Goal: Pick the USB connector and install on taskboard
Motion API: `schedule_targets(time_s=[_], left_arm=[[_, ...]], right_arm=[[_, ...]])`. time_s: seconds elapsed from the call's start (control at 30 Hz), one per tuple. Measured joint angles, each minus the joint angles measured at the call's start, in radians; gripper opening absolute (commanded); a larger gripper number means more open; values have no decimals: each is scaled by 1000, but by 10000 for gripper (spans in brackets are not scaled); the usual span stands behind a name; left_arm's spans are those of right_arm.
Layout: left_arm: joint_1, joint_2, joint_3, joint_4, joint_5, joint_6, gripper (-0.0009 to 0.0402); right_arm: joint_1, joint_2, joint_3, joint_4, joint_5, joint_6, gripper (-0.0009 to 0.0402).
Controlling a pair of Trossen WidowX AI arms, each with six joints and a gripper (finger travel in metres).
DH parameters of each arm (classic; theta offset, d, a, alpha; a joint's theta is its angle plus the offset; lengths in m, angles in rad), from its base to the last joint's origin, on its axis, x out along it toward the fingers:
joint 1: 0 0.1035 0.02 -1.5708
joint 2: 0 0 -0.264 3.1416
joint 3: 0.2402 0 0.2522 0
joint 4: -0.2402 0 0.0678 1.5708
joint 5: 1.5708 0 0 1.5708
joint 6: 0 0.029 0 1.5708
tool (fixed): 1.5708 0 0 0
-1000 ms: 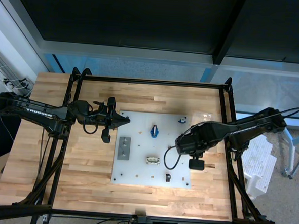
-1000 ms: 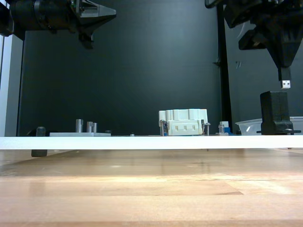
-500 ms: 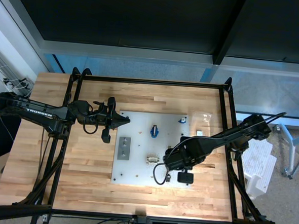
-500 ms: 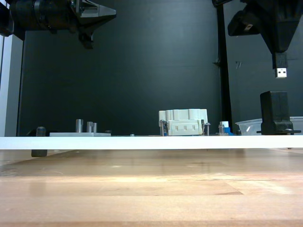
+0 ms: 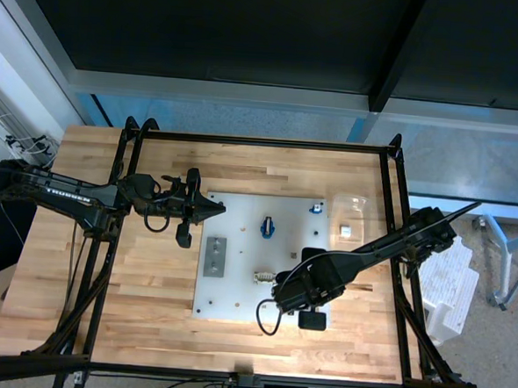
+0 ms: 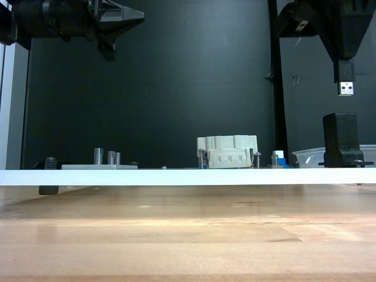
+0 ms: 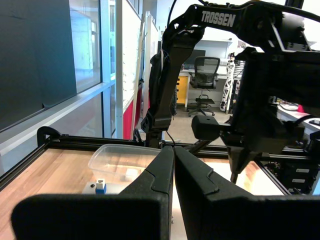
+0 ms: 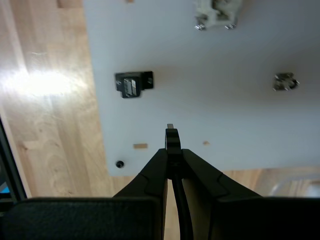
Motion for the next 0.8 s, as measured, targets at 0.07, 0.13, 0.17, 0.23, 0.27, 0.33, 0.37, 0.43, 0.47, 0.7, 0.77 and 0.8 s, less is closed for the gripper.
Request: schedule_targets(time_s=[0.07,0.13,0.17,0.23,0.27,0.33,0.37,0.43,0.47,0.7,0.77,0.8], left_arm=[[0,0,0,0,0,0,0],[0,0,0,0,0,0,0],[0,0,0,0,0,0,0],[0,0,0,0,0,0,0],[0,0,0,0,0,0,0],[0,0,0,0,0,0,0],[0,0,0,0,0,0,0],[0,0,0,0,0,0,0],[0,0,0,0,0,0,0],[0,0,0,0,0,0,0],[0,0,0,0,0,0,0],[0,0,0,0,0,0,0]], right_arm=[[5,15,19,-6,-5,0,0],[9,33,38,-10,-4,-1,0],[10,41,48,-12,-4,-5,0],[11,57,67,-14,-4,-6,0],[12,65,76,-13,-4,-7,0],[14,78,91,-13,-4,-7,0],[16,85,99,-14,-3,-7,0],[18,104,116,-13,-3,-8,0],[19,113,126,-14,-3,-9,0],[28,153,171,-26,-3,-16,0],[29,154,172,-27,-3,-16,0],[30,154,172,-27,-3,-16,0]])
